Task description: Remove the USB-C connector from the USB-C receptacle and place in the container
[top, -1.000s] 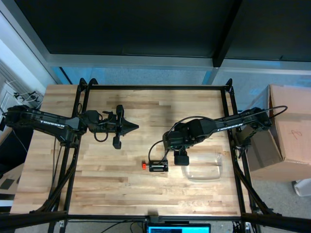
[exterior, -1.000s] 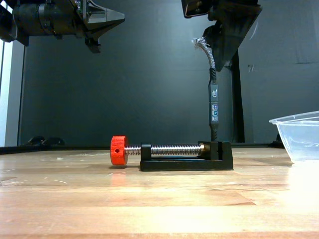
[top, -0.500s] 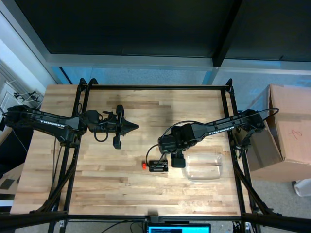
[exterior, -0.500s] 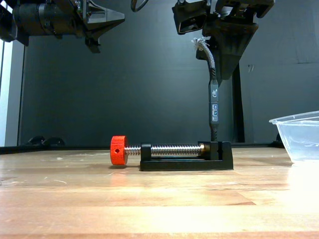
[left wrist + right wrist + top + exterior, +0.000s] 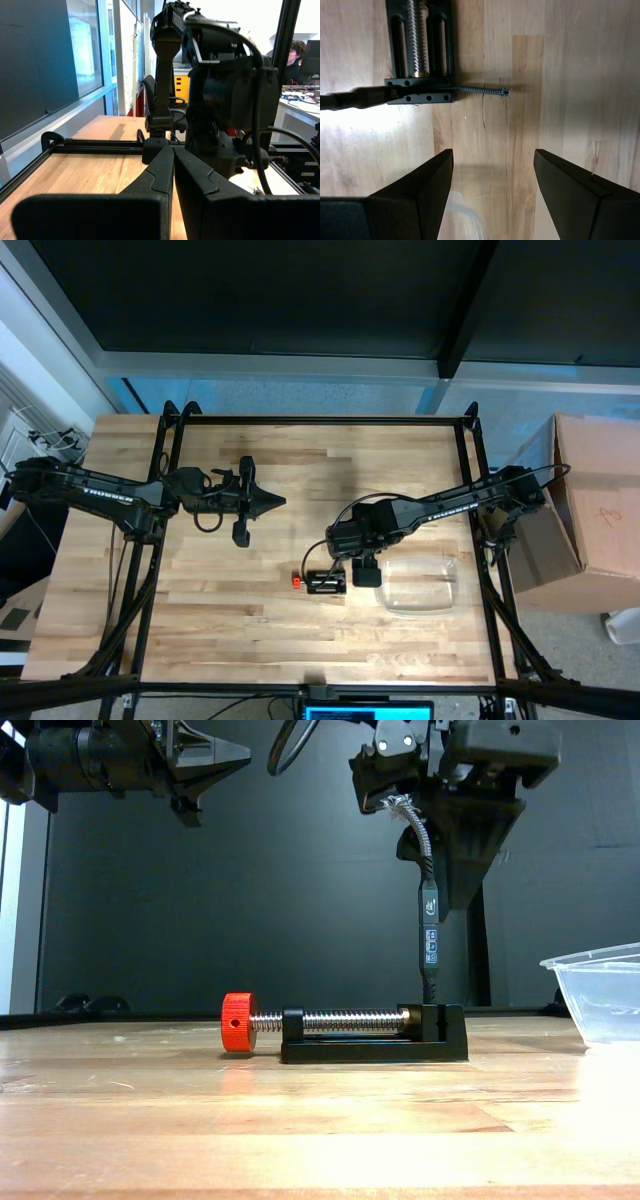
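The USB-C connector stands upright in its receptacle on the black clamp fixture, its braided cable rising to a frayed end. It seems fully seated. In the right wrist view the USB-C connector lies off to one side of the fingers, not between them. My right gripper hangs open just above and beside it, on the container side, over the fixture. The right gripper holds nothing. My left gripper hovers high over the left middle of the table, its fingers pressed together and empty.
A clear plastic container sits on the table right of the fixture, its rim low at the right edge. The fixture's red knob points left. A thin braided strand lies on the wood beside the fixture.
My right gripper has moved left and come down closer to the connector's cable. The connector stays in the fixture. The left arm has not moved.
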`<state>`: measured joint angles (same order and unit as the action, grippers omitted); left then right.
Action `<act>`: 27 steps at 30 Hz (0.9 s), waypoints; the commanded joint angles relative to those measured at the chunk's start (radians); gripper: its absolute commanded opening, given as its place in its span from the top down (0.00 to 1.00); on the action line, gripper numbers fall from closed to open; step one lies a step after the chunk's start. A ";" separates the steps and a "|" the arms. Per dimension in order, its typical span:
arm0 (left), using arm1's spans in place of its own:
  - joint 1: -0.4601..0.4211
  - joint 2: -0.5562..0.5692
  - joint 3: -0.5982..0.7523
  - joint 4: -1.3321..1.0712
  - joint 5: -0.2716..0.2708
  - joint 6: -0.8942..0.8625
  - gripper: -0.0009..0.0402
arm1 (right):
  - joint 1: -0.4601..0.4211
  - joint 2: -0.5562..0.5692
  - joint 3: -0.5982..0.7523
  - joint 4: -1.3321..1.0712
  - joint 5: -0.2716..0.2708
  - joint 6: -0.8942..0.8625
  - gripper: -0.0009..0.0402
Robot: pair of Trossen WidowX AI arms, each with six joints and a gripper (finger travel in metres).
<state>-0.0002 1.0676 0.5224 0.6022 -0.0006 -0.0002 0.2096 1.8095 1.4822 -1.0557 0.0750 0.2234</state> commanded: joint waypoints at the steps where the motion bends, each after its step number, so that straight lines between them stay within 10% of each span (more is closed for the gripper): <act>1: 0.000 0.000 0.000 0.000 0.000 0.000 0.98 | 0.000 0.000 -0.027 0.038 -0.005 0.000 0.43; 9: 0.000 0.000 0.000 0.000 0.000 0.000 0.98 | 0.000 0.000 -0.083 0.097 -0.023 0.000 0.48; 27: 0.000 0.000 0.000 0.000 0.000 0.000 0.98 | 0.000 -0.001 -0.083 0.104 -0.015 0.001 0.95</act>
<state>-0.0002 1.0676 0.5224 0.6022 -0.0002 -0.0002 0.2096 1.8095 1.3987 -0.9531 0.0593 0.2226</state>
